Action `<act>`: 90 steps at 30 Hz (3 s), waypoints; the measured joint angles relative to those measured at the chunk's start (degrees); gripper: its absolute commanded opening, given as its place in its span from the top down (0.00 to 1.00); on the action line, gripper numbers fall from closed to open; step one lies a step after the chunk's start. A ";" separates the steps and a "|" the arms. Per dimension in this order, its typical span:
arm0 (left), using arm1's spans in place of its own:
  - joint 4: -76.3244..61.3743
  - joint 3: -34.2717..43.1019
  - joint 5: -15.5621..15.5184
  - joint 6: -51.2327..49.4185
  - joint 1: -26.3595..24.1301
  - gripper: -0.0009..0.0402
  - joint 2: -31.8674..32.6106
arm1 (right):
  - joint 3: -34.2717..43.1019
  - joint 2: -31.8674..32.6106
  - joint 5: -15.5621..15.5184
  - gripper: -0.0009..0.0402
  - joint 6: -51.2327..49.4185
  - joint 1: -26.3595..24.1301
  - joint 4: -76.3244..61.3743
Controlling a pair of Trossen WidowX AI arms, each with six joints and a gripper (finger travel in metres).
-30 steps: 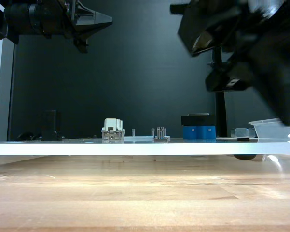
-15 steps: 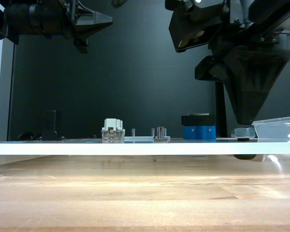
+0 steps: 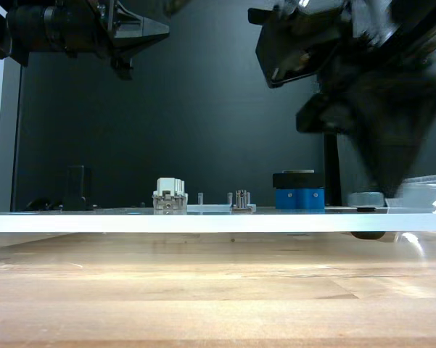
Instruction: Pick the M12 nut and place it on its threads and fasten
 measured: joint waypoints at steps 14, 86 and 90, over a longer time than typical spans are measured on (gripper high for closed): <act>0.00 0.00 0.00 0.00 0.00 0.98 0.02 | 0.50 -0.96 10.62 0.98 0.68 -0.04 -3.43; 0.00 0.00 0.00 0.00 0.00 0.98 0.02 | -0.46 -0.96 14.53 0.98 3.52 0.04 -1.49; 0.02 -0.02 0.00 0.00 0.00 0.98 0.02 | -0.46 -0.74 14.51 0.98 3.54 0.07 -0.04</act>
